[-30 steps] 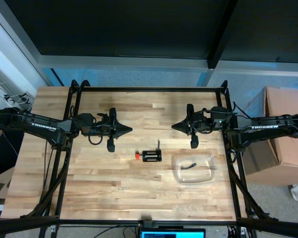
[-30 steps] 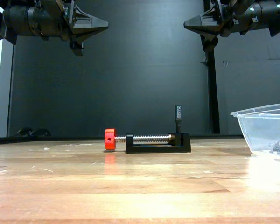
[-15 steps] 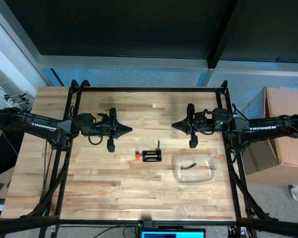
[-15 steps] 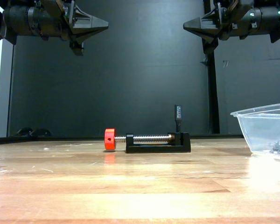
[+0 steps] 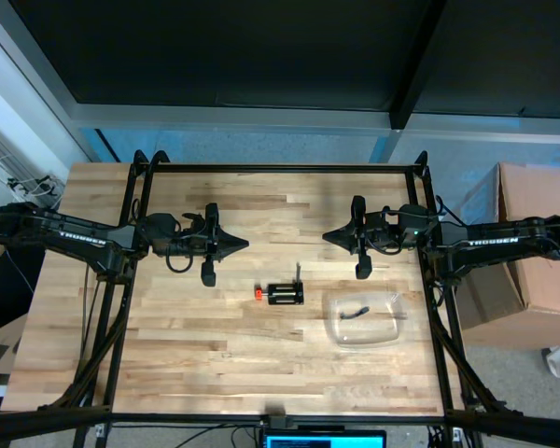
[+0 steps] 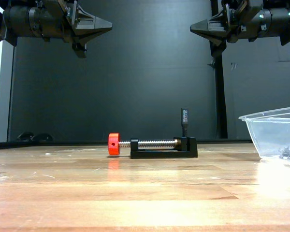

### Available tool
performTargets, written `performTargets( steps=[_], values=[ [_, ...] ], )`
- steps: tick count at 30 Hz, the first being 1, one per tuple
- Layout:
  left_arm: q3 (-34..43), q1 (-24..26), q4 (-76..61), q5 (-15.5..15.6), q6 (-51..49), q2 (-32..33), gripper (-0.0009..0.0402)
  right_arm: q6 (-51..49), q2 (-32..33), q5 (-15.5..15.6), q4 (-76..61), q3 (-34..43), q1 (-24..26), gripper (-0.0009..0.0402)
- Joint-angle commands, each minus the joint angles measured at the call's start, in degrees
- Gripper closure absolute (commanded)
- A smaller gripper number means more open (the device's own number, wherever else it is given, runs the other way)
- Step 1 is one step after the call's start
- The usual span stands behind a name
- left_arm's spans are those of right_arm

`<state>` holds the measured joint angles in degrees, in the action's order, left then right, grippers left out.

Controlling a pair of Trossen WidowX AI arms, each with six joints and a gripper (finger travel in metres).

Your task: Remove the USB-C connector from the USB-C receptacle and place in the container

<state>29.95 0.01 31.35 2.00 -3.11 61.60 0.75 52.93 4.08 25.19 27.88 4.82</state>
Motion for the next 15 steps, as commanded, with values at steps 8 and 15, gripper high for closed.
performTargets(
  steps=[8,15],
  values=[
    [0.0,0.0,0.02,0.0,0.0,0.0,0.0393,0.07,0.0,0.0,-0.22,0.26,-0.07,0.0393],
    [0.0,-0.02,0.02,0.0,0.0,0.0,0.0393,0.07,0.0,0.0,-2.05,0.26,-0.07,0.0393]
  ],
)
